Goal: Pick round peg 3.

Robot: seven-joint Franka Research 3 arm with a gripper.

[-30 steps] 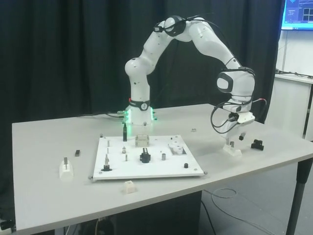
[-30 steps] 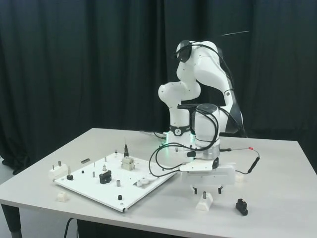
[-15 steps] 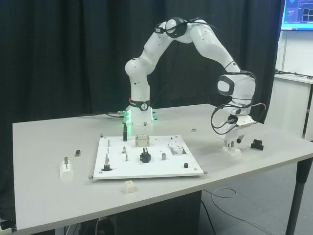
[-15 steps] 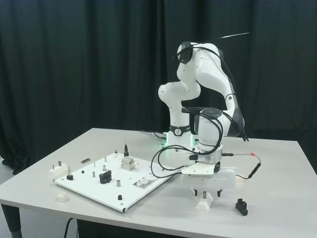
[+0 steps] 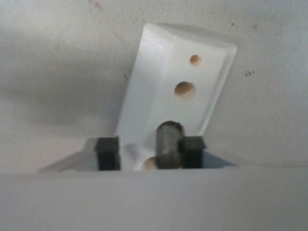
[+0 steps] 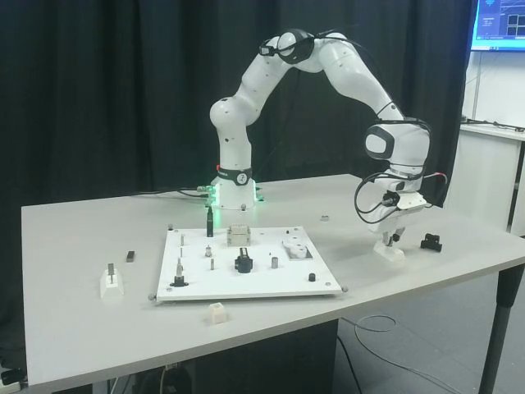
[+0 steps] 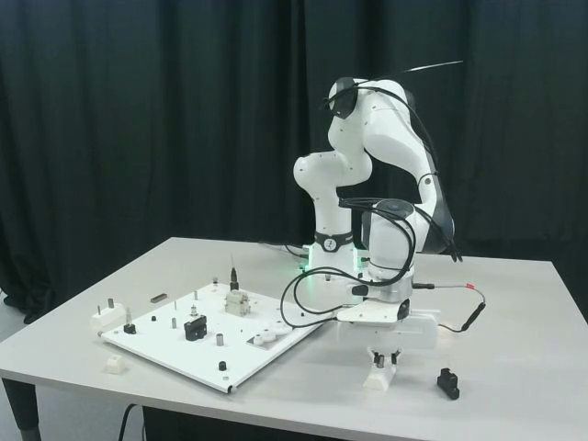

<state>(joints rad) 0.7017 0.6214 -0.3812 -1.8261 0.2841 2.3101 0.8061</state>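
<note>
In the wrist view, the lower part of the white holder block (image 5: 168,96) is cut off behind the gripper (image 5: 150,153) body. From both room views the round peg (image 5: 167,144) is too small to recognise.

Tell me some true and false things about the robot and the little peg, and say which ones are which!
1. The gripper is down over the white holder block. True.
2. The round peg stands between the two black fingertips. True.
3. The peg is lying flat on the big white board. False: it stands upright in the holder block, away from the board.
4. The holder block has no holes in it. False: the wrist view shows two open holes beside the peg.
5. A small black part sits on the grey table near the holder block. True.
</note>
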